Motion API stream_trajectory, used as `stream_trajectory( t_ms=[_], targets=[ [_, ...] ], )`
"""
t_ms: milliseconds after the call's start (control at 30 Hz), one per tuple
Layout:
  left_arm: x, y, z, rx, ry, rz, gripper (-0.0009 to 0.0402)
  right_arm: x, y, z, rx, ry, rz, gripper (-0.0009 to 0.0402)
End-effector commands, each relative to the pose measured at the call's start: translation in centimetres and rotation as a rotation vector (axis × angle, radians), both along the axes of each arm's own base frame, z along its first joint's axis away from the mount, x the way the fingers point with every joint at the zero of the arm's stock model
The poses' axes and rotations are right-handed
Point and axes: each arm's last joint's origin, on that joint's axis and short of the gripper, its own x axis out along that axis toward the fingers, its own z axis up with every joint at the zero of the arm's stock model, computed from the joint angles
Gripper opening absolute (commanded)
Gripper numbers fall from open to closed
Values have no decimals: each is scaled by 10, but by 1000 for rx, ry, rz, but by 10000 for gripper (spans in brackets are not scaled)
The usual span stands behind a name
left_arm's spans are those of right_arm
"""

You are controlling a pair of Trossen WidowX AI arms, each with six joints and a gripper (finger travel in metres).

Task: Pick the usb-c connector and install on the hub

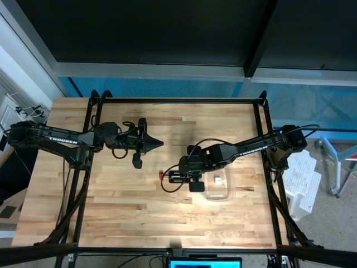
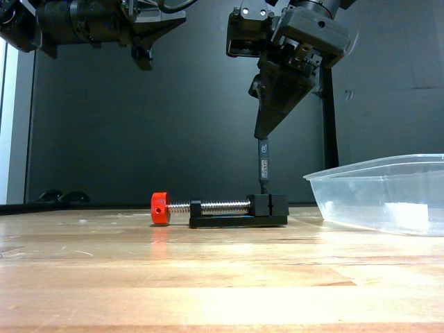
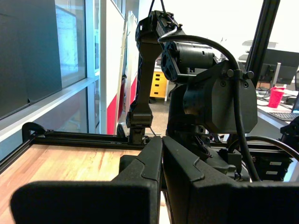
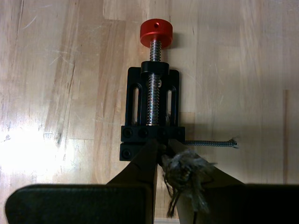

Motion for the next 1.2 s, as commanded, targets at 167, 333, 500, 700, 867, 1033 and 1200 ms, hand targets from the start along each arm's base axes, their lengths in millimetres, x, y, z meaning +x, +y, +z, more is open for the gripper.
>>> stream_trajectory(
  t_ms=[167,333,500,700,867,1033,1200],
  targets=[
    [0,0,0,0,0,0,0,0,0,0,-4,9,4,1],
    [0,0,0,0,0,0,0,1,0,4,-2,-3,5,38],
    [0,0,0,0,0,0,0,0,0,11,5,-28,-5,115],
    [0,0,0,0,-1,0,0,-7,-2,30,21,-71,-19,194],
    [0,0,0,0,-1,0,0,-20,-4,40,25,-96,-19,232],
    [0,0,0,0,2,0,0,-32,-6,45,28,-108,-19,235],
    [0,0,0,0,-1,1,0,-49,-9,47,30,-118,-21,236]
  ],
)
